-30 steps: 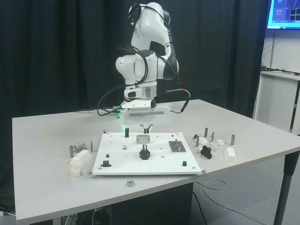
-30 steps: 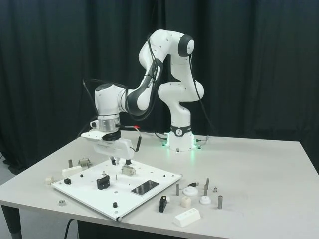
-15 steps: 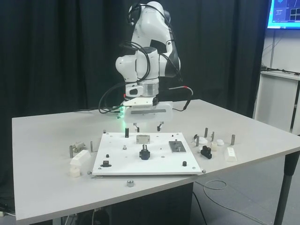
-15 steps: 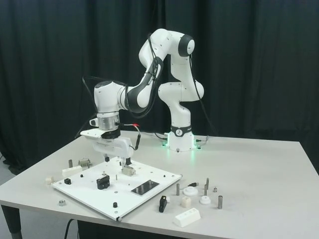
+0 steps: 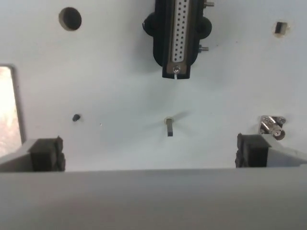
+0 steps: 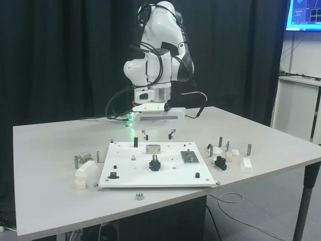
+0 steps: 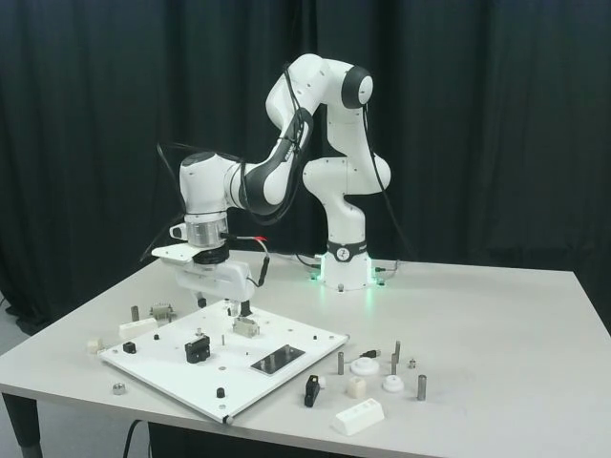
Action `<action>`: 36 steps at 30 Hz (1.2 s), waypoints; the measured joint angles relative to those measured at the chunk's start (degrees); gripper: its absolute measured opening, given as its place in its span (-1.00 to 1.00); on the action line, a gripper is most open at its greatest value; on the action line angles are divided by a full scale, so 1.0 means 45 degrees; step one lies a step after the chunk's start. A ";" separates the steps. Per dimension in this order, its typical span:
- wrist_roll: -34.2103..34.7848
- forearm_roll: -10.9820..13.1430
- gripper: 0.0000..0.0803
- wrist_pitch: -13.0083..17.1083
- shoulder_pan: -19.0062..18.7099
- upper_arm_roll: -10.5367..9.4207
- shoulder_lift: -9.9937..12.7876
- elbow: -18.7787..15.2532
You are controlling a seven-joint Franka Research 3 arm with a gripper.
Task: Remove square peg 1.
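Observation:
A small grey square peg (image 5: 169, 127) stands upright on the white board (image 5: 120, 96), a short way from a black multi-pin connector (image 5: 177, 38). My gripper (image 5: 149, 152) is open and holds nothing, and the peg sits roughly level with the gap between its black fingertips (image 5: 46, 153), just ahead of them. In the room views the gripper (image 6: 158, 134) (image 7: 224, 305) hangs a little above the board (image 6: 170, 173) (image 7: 305, 339), behind the grey connector block (image 6: 153, 148). I cannot make out the peg there.
The board also carries a grey metal plate (image 6: 189, 156), a black fixture (image 6: 154, 163) and a black upright post (image 6: 135, 142). Loose pegs and white parts (image 6: 228, 153) lie right of it. A white block (image 6: 86, 173) lies to its left and a nut (image 6: 139, 196) in front.
The fingers, shut a second ago just above the connector block, have spread apart. The hand has risen slightly above the board.

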State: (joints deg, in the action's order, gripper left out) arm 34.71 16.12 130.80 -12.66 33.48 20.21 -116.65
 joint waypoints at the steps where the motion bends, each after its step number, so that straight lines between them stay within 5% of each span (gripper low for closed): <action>1: 0.0000 -0.0027 0.99 0.0000 0.0000 0.0000 0.0000 0.0002; 15: 0.0000 -0.0601 0.99 0.0072 -0.0131 -0.0004 0.0000 0.0016; 36: 0.0532 -0.0662 0.99 0.0415 -0.0030 0.0003 0.0211 -0.0263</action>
State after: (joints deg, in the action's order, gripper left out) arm 37.11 13.14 132.67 -12.80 33.49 21.16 -117.83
